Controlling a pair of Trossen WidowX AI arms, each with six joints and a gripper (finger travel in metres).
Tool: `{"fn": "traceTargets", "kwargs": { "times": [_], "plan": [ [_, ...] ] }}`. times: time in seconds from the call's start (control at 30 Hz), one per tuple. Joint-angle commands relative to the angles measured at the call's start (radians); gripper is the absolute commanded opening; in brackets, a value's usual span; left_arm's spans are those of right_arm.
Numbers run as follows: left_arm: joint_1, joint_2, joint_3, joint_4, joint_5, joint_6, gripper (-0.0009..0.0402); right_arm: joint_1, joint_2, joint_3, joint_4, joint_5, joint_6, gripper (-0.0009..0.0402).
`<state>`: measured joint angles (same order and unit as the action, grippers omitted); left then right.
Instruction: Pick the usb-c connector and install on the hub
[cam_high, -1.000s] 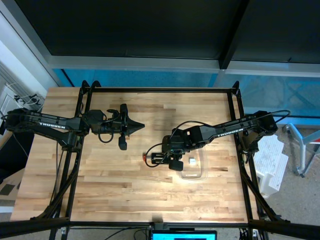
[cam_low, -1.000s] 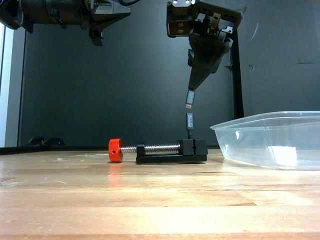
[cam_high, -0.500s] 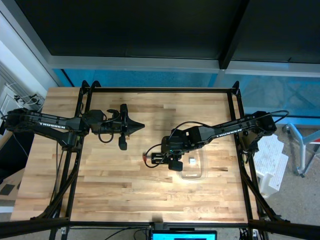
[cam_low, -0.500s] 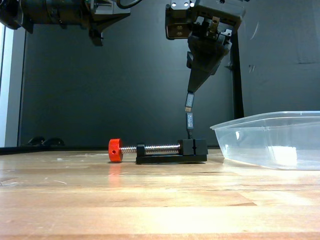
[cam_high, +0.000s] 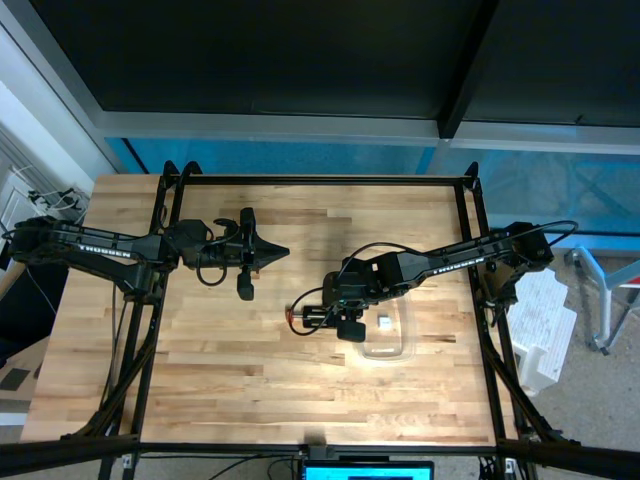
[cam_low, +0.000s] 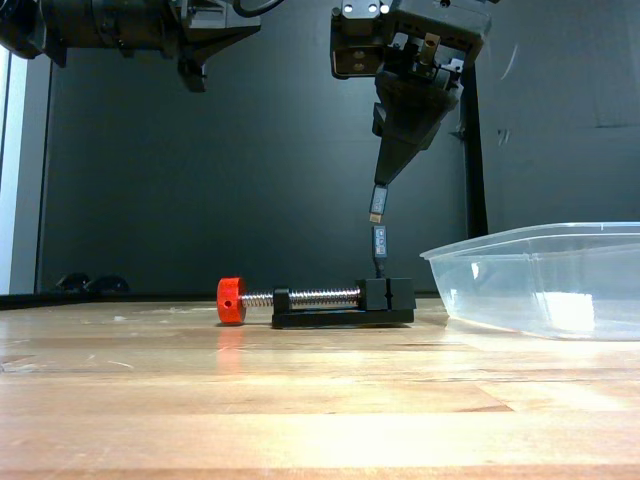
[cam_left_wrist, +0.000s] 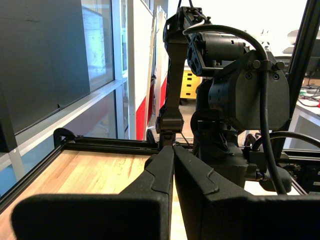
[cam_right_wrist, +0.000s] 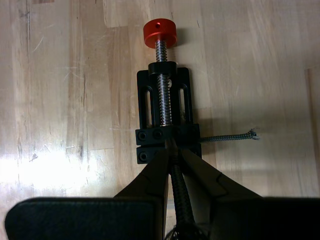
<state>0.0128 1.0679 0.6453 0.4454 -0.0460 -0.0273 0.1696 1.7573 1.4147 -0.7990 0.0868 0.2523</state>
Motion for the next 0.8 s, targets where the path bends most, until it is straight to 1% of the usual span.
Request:
{"fn": "traceTargets", "kwargs": {
  "times": [0.03,0.8],
  "plan": [
    [0.0,0.0,0.0,0.0,0.0,0.0,0.0,0.0,0.0,-0.001,0.001,0.0,0.001,0.0],
    [0.0,0.0,0.0,0.0,0.0,0.0,0.0,0.0,0.006,-0.013,0.005,0.0,0.002,0.0]
  ]
}}
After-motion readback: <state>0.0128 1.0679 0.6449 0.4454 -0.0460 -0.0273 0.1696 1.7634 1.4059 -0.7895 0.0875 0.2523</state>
